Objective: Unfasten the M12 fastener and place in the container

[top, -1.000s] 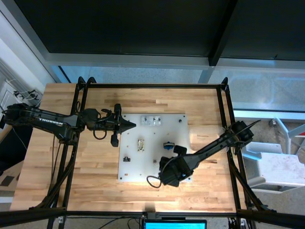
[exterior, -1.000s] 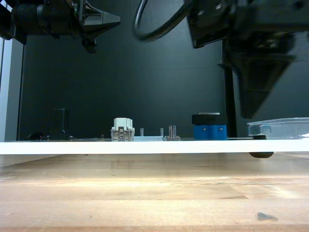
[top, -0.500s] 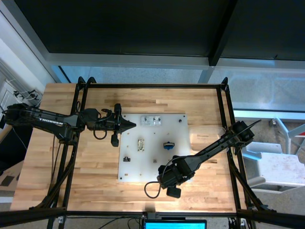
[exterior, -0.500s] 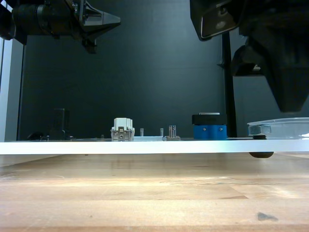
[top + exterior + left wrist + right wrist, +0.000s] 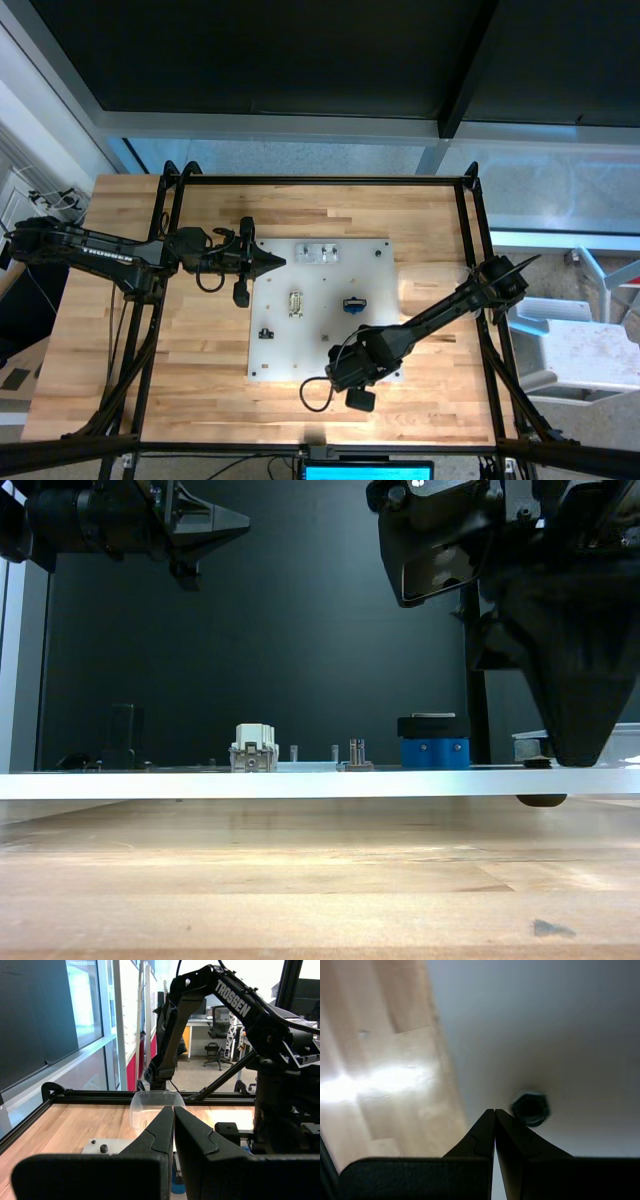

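My right tool [image 5: 494, 1112] is pinched closed, empty — the nut [image 5: 530, 1108] sits just beside it, seemingly on its stud [image 5: 537, 763]; the container [image 5: 150, 1102] stands at one o'clock, apart. My left tool [image 5: 173, 1120], closed too, hangs over the board [image 5: 300, 345] at its ten o'clock corner.

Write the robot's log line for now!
right tool shut, empty, beside nut | nut on its stud | left tool shut, above board's left edge

White board [image 5: 290, 355], blue block [image 5: 434, 752], silver nut [image 5: 530, 748], pale-wood table [image 5: 200, 340] (plank stripes); left gripper [image 5: 173, 1107] & right gripper [image 5: 494, 1110] blk.
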{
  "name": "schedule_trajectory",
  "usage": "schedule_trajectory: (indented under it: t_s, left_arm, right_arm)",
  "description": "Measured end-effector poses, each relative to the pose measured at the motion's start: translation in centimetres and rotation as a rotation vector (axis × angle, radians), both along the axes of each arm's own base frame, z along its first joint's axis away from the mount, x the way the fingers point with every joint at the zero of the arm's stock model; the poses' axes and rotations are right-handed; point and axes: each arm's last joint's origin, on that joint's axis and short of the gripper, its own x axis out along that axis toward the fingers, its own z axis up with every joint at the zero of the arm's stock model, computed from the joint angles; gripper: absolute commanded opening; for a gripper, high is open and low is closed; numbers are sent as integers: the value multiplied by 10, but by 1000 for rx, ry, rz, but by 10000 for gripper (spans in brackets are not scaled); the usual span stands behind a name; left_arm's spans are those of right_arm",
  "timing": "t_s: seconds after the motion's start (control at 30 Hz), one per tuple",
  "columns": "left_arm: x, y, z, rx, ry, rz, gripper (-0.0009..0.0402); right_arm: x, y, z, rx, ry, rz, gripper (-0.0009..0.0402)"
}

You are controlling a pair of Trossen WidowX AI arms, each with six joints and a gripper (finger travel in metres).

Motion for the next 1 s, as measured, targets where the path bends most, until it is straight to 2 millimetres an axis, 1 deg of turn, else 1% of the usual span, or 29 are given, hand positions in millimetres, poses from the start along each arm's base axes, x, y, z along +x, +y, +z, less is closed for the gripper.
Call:
schedule_trajectory:
  t_s: [0.5, 0.53, 0.6, 0.67, 0.73, 0.8, 1.0]
  left_arm:
    - [0, 0, 0, 0, 0, 0, 0]
    - [0, 0, 0, 0, 1, 0, 0]
    - [0, 0, 0, 0, 0, 0, 0]
    - [0, 0, 0, 0, 0, 0, 0]
    - [0, 0, 0, 0, 1, 0, 0]
    - [0, 0, 0, 0, 0, 0, 0]
    - [0, 0, 0, 0, -1, 0, 0]
  right_arm:
    - [0, -5, 0, -46, -1, -15, 0]
    - [-2, -6, 1, -67, 8, -21, 0]
    - [-8, -14, 5, -215, 23, -68, 0]
    - [-8, -19, 14, -322, -2, -125, 0]
    - [-10, -23, 23, -395, -2, -157, 0]
    - [-12, -21, 28, -393, 8, -152, 0]
    - [-11, -21, 31, -378, 9, -146, 0]
